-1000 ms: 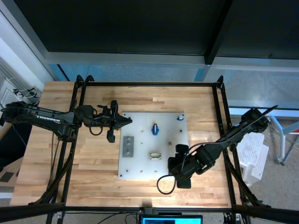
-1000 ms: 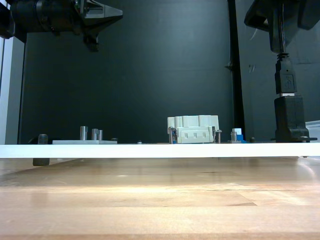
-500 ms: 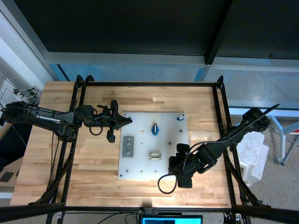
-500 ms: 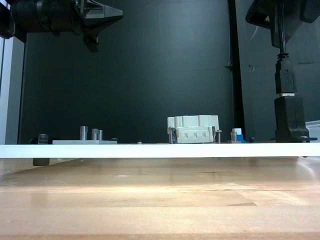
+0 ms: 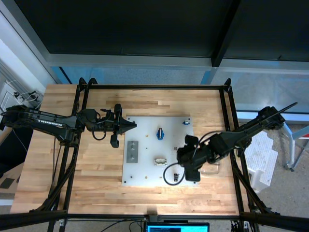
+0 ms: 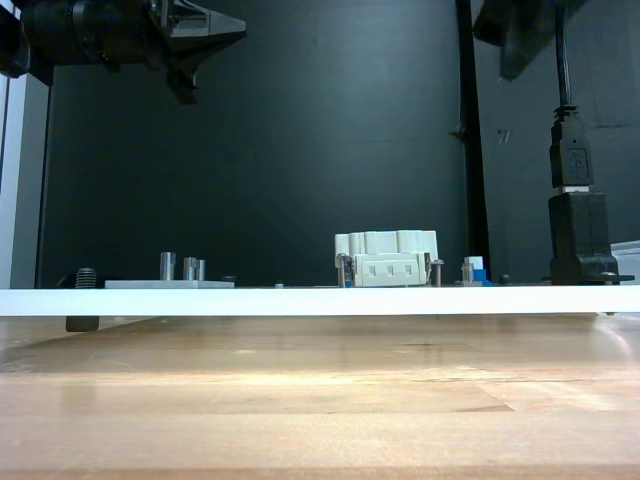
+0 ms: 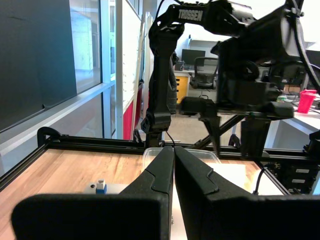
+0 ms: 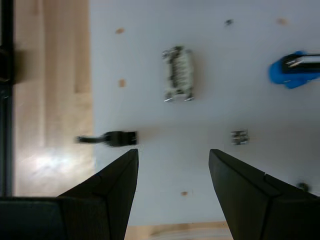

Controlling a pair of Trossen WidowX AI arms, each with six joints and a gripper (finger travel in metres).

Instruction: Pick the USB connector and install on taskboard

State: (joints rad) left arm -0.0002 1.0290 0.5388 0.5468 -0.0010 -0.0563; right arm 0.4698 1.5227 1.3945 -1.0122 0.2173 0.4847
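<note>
USB connector (image 8: 120, 138) free below right end effector (image 8: 173, 153); left end effector (image 7: 173, 150) aloft

The USB connector (image 6: 572, 158), a small black plug with its cable (image 6: 561, 70) rising from it, stands upright in a black socket (image 6: 580, 240) at the near right edge of the flat white taskboard (image 6: 300, 301). The right gripper (image 8: 172, 155) hangs spread above it, not touching. The left gripper (image 5: 131, 125), closed, is over the far left corner.

Upright USB connector (image 6: 578, 200) blocks the taskboard's (image 5: 145, 169) near right corner, the spread-fingered right gripper (image 8: 172, 155) high beside it. The pinched-together left gripper (image 5: 131, 125) hangs over the far left corner, with bare board between.
</note>
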